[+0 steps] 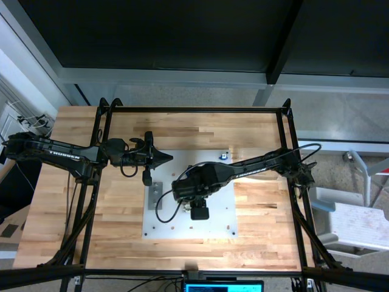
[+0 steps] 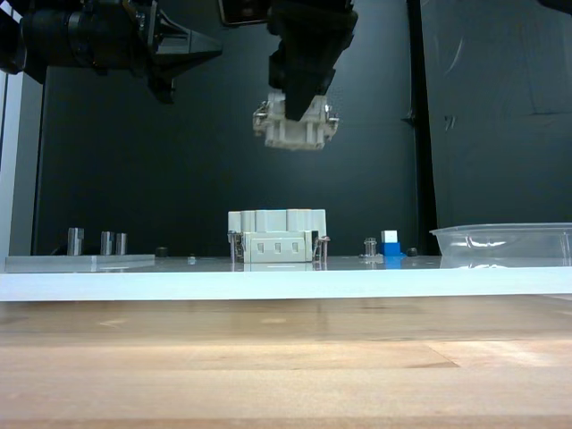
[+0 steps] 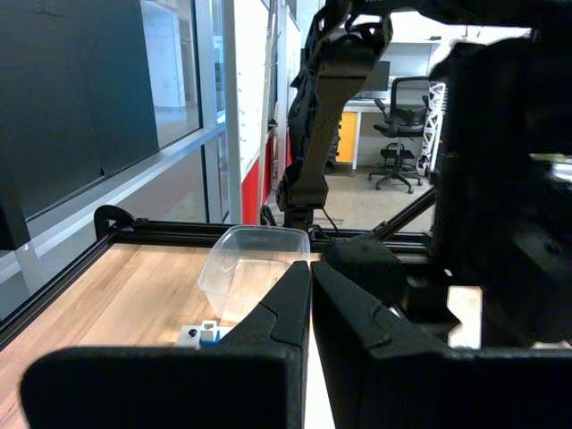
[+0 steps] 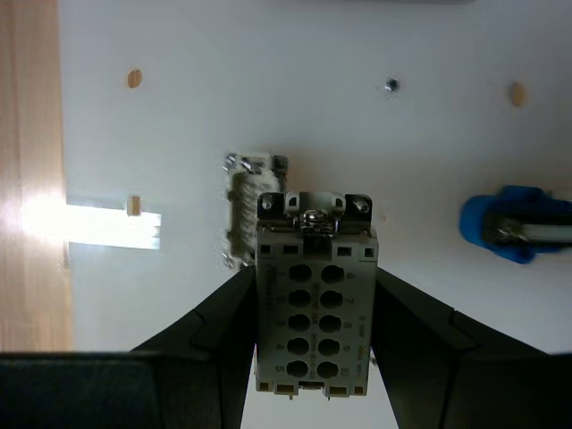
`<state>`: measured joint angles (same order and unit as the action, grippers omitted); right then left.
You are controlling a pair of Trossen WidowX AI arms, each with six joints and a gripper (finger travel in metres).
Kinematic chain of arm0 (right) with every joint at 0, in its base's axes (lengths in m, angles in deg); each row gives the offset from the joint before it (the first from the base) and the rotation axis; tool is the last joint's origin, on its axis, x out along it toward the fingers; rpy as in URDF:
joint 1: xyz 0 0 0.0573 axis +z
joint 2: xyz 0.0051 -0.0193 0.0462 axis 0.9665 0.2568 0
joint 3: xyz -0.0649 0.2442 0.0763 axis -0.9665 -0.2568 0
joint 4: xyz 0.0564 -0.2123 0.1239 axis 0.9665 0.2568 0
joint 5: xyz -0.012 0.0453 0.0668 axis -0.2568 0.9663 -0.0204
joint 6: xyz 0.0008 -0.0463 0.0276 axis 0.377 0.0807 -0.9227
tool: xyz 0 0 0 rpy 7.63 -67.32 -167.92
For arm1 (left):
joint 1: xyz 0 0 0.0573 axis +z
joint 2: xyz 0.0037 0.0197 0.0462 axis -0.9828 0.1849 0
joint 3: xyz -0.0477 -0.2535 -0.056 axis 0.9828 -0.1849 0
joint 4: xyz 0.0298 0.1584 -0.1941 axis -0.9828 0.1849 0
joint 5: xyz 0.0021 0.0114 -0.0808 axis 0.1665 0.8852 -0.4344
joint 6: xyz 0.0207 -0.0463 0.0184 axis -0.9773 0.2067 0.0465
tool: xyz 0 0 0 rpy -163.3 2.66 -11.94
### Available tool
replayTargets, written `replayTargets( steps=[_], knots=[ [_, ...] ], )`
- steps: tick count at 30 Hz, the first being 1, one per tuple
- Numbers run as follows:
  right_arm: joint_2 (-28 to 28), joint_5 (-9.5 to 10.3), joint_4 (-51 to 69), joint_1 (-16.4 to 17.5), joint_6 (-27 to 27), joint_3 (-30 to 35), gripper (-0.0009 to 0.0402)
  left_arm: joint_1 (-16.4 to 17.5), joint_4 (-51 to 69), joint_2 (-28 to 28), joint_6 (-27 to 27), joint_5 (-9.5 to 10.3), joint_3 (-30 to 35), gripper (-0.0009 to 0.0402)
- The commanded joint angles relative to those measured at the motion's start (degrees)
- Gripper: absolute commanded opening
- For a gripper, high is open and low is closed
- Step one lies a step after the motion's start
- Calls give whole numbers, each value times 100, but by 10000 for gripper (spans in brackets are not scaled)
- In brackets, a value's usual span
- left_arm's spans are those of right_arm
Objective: Remove the HAN10-E connector and place it in the container
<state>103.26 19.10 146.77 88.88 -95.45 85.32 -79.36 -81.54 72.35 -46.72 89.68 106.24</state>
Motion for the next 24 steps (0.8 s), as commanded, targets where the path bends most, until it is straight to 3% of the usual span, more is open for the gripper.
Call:
replayTargets(
  steps=[1,13,24],
  knots=[
    [-271,2,-72,-109,9,-428,51,0,-2,0,0,0,2,0],
    [-1853,2,-885,-319,212,-2736,51,2,-2,0,0,0,2,0],
    [-2990,4,-1010,-612,129,-4116,51,0,-2,0,0,0,2,0]
  ],
)
